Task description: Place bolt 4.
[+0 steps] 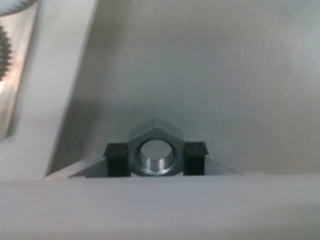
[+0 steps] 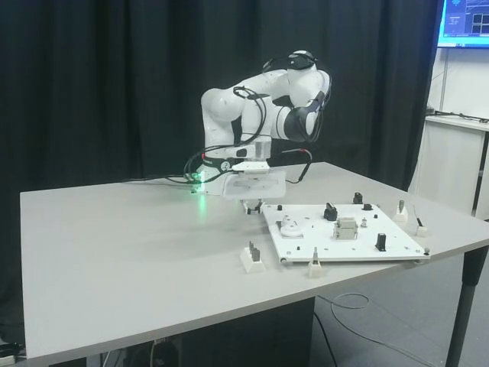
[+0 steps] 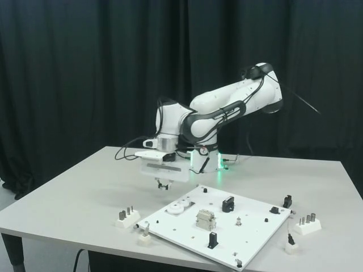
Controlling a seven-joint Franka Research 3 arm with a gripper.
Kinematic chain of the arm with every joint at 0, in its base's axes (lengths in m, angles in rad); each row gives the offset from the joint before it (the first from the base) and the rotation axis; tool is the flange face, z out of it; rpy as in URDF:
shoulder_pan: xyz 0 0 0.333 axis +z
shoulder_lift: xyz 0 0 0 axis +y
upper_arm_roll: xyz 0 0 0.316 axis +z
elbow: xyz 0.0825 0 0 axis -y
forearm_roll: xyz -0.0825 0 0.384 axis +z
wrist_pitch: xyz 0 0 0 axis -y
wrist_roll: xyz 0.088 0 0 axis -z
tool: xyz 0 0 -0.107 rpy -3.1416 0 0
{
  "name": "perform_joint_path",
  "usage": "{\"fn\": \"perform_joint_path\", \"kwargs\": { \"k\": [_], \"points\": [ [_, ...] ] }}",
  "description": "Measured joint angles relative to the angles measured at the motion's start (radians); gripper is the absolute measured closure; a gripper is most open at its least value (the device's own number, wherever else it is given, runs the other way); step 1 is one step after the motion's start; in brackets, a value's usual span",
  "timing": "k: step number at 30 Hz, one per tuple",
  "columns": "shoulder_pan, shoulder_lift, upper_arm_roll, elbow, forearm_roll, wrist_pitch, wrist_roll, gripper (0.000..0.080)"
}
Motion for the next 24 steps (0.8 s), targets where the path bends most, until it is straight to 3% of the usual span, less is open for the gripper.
{"fn": "perform_joint_path", "kwargs": {
  "k": [10, 24],
  "points": [
    [-0.082, -0.004, 0.041, 0.022, 0.032, -0.022, -0.083, 0.0576],
    [-0.137, -0.028, 0.077, 0.047, 0.061, -0.049, -0.15, 0.0576]
  ]
}}
